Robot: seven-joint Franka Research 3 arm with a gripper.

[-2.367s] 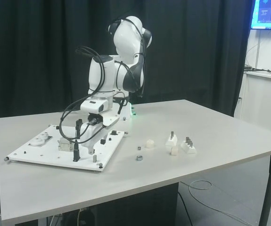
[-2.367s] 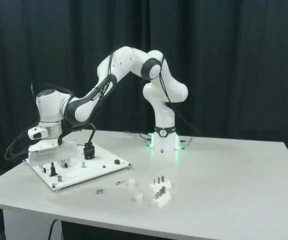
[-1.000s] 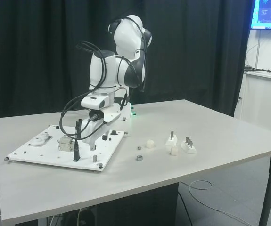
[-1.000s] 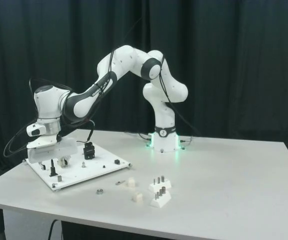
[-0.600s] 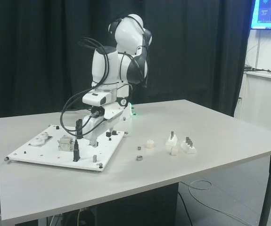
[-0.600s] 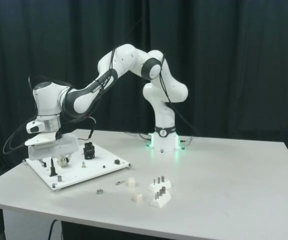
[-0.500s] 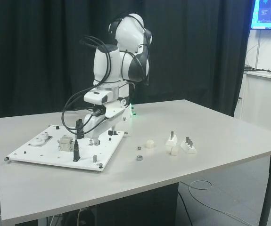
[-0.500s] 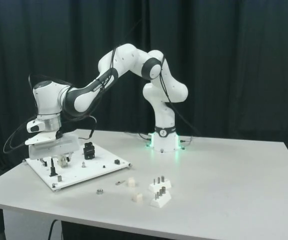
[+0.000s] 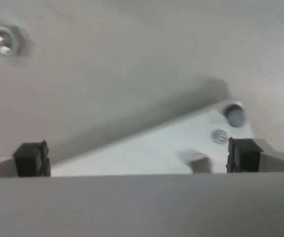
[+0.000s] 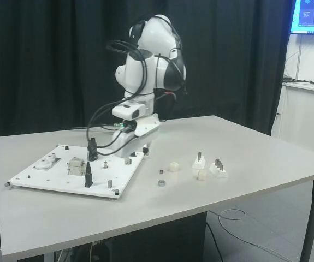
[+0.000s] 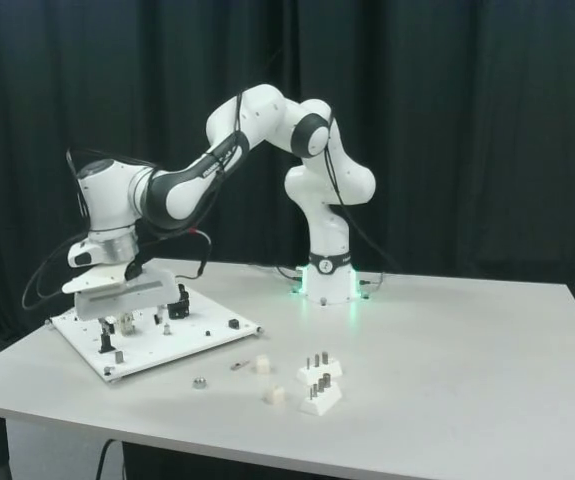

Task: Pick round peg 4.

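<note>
The round pegs stand as short grey pins in two white holders (image 10: 199,160) (image 10: 219,168) on the table right of the board, also seen in the second room view (image 11: 319,366) (image 11: 319,390). I cannot tell which pin is peg 4. My gripper (image 10: 128,158) (image 11: 132,318) hangs over the white board's (image 10: 53,180) edge that faces the holders, well short of them. In the wrist view my gripper (image 9: 137,157) is open, with black fingertips (image 9: 31,159) far apart and nothing between them. A board corner (image 9: 146,153) lies below.
A grey nut (image 10: 160,183) (image 9: 3,40) lies on the table between board and holders. Two small white blocks (image 10: 173,166) (image 10: 202,174) sit near the holders. The board carries a black post (image 10: 88,176), a grey fixture (image 10: 76,166) and several small pins.
The arm has risen from low over the board's middle and swung toward the side where the holders stand. Nothing on the table has moved.
</note>
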